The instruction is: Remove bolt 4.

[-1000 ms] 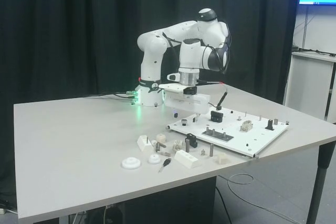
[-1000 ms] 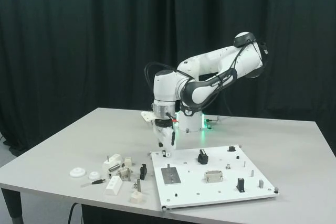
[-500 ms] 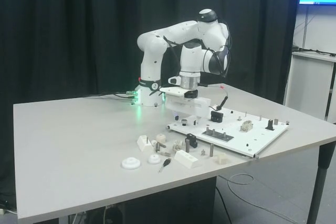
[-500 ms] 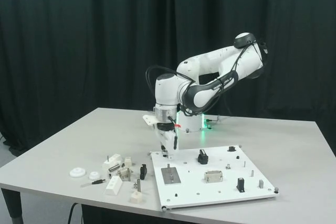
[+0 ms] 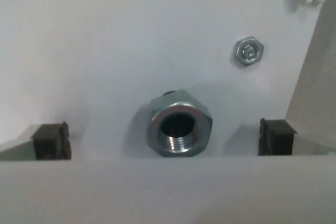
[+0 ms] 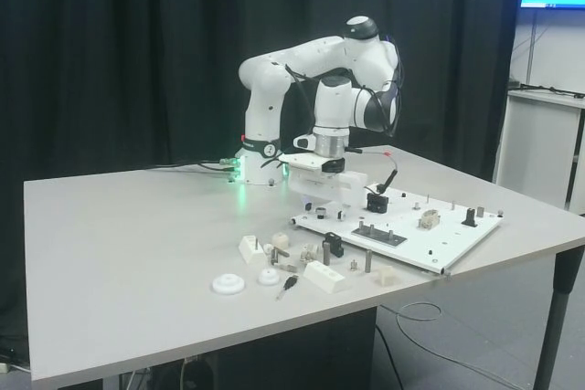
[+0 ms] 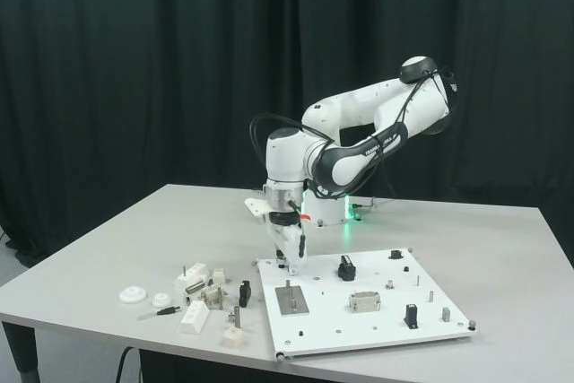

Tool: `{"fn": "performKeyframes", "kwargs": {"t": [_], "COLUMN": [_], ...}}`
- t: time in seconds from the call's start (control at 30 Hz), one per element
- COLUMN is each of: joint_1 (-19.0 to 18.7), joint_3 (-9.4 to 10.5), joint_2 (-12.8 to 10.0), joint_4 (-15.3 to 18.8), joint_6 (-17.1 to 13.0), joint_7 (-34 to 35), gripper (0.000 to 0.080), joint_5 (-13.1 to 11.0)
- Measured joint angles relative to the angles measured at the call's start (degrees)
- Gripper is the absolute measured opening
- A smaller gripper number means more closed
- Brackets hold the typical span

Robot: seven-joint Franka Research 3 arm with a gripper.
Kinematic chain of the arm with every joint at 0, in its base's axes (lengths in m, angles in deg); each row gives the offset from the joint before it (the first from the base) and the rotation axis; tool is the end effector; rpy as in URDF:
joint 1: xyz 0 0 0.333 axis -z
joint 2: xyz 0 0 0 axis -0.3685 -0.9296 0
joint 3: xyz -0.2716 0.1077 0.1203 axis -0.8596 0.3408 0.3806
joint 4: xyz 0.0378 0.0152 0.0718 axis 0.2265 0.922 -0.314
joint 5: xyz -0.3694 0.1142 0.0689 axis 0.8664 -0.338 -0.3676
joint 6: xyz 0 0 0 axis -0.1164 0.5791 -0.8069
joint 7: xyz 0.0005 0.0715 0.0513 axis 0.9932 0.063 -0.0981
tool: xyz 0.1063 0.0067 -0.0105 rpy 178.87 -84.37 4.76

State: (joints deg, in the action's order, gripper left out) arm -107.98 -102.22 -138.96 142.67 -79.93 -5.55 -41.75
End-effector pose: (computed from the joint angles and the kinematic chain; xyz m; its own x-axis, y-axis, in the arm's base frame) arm 0.4360 -0.0175 0.1979 -0.1925 -0.9811 0.0175 -0.9809 0.1929 0.0244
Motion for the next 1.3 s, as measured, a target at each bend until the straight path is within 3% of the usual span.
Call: {"fn": "performKeyframes", "kwargs": {"t": [1.1,1.13,1.3], "joint_1": [0.3,0.3,0.3], "joint_3": [0.15,0.15,0.15], "joint_2": [0.0,0.0,0.0], "joint_4": [0.1,0.1,0.1], "joint_6": [-2.0,-2.1,-2.4], "joint_7": [-0.1,-0.1,-0.1], "gripper": [0.0800,0.0512,0.0512], "joint_5": [0.0,-0.1,-0.4]}}
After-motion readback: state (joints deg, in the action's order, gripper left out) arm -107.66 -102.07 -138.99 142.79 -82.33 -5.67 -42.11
